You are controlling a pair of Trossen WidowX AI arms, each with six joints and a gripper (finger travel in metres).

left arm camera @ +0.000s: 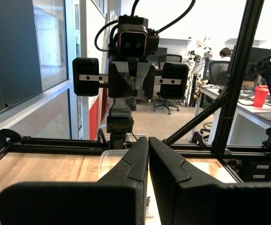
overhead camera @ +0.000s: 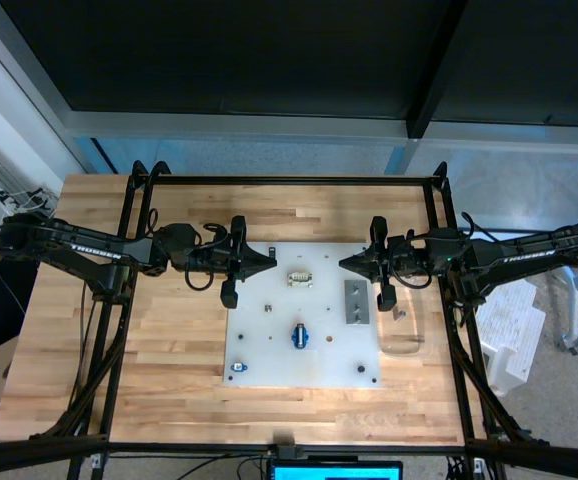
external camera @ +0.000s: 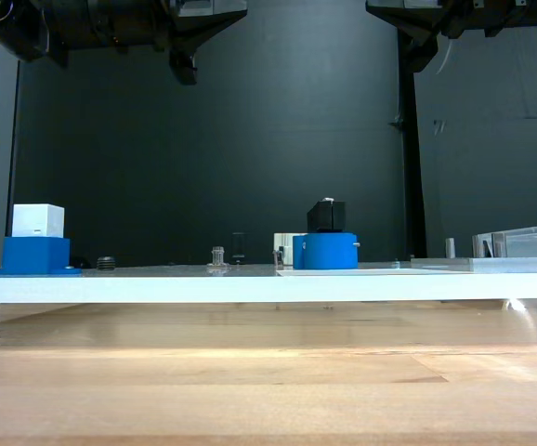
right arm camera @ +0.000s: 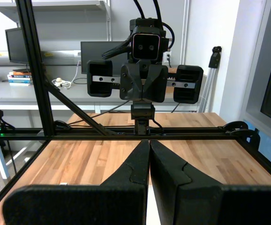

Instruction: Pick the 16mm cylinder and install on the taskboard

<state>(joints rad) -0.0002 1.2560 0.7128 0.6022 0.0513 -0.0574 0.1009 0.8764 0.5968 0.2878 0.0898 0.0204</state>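
The taskboard [overhead camera: 269,345] is a square white plate at the table's middle, seen edge-on in the low view [external camera: 250,288]. A tiny silver-grey peg, apparently the 16mm cylinder [overhead camera: 396,312], stands upright just off the board's right edge [external camera: 450,247], beside a clear tray. My left gripper [overhead camera: 272,262] hovers over the board's far left corner, shut and empty [left arm camera: 148,139]. My right gripper [overhead camera: 342,262] faces it over the far right part of the board, also shut and empty [right arm camera: 149,141], behind and above the peg.
On the board sit a grey metal block [overhead camera: 356,302], a blue fitting [overhead camera: 299,335], a beige connector [overhead camera: 297,278] and a small blue-and-white piece [overhead camera: 237,370]. A clear plastic tray [overhead camera: 407,335] lies right of the board. A black frame [overhead camera: 289,181] rings the table.
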